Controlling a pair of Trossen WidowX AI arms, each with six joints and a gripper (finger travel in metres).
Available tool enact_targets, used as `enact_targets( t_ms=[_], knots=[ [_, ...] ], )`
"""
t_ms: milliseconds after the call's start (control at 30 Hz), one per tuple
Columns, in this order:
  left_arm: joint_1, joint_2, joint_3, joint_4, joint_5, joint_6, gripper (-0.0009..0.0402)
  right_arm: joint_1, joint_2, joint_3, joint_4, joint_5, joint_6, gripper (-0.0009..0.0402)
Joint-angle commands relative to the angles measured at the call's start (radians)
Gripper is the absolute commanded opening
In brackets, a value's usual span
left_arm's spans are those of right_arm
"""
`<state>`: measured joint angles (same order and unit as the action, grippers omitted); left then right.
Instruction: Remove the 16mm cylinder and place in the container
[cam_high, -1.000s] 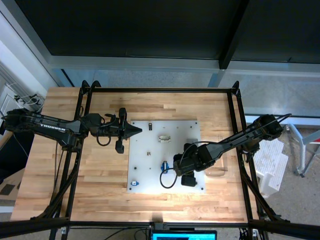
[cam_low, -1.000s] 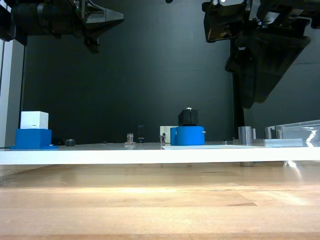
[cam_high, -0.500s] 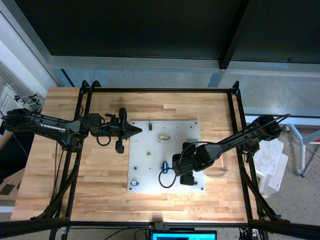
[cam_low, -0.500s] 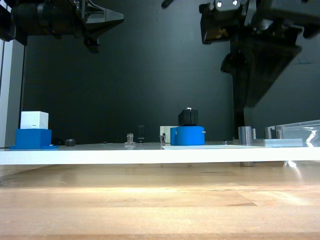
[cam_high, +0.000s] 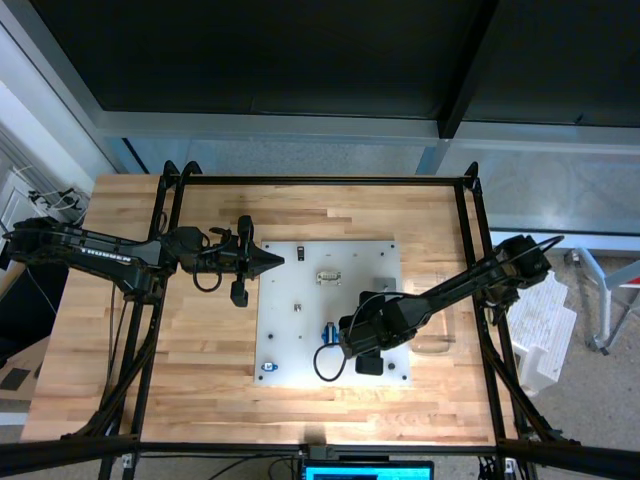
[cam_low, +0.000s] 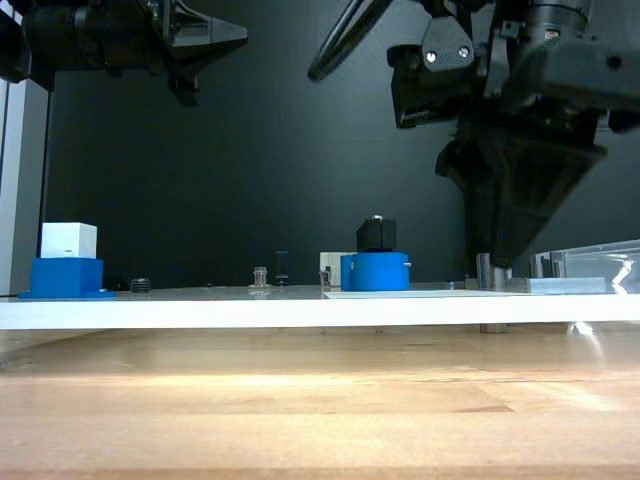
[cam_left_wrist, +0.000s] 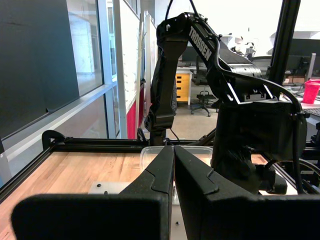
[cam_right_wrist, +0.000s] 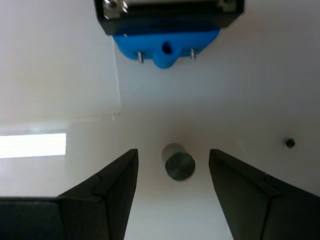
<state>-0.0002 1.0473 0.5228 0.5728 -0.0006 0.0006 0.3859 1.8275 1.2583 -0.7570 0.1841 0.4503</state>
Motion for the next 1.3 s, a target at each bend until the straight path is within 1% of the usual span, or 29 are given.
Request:
enact_targets(
  t_ms=[33,300,367,433,733,900,1100,1300],
  knots=[
    [0.0,0.0,0.0,0.0,0.0,0.0,0.0,0.0,0.009,-0.006,0.019,-0.002,-0.006,0.0196],
    [0.0,0.0,0.0,0.0,0.0,0.0,0.0,-0.002,0.009,-0.016,0.022,-0.001,-0.013,0.0196],
    [0.0,0.0,0.0,0.0,0.0,0.0,0.0,-0.002,0.009,-0.019,0.027,-0.001,-0.013,0.019],
    [0.0,0.0,0.0,0.0,0.0,0.0,0.0,-0.002,0.009,-0.022,0.03,-0.001,-0.013,0.0176],
    [0.0,0.0,0.0,0.0,0.0,0.0,0.0,-0.003,0.007,-0.026,0.031,0.0,-0.014,0.0087],
    [0.0,0.0,0.0,0.0,0.0,0.0,0.0,-0.003,0.007,-0.026,0.031,0.0,-0.018,0.005],
    [0.0,0.0,0.0,0.0,0.0,0.0,0.0,-0.003,0.002,-0.026,0.029,0.0,-0.021,0.0026],
    [0.0,0.0,0.0,0.0,0.0,0.0,0.0,-0.005,-0.025,-0.026,0.019,0.0,-0.023,0.002]
  ],
)
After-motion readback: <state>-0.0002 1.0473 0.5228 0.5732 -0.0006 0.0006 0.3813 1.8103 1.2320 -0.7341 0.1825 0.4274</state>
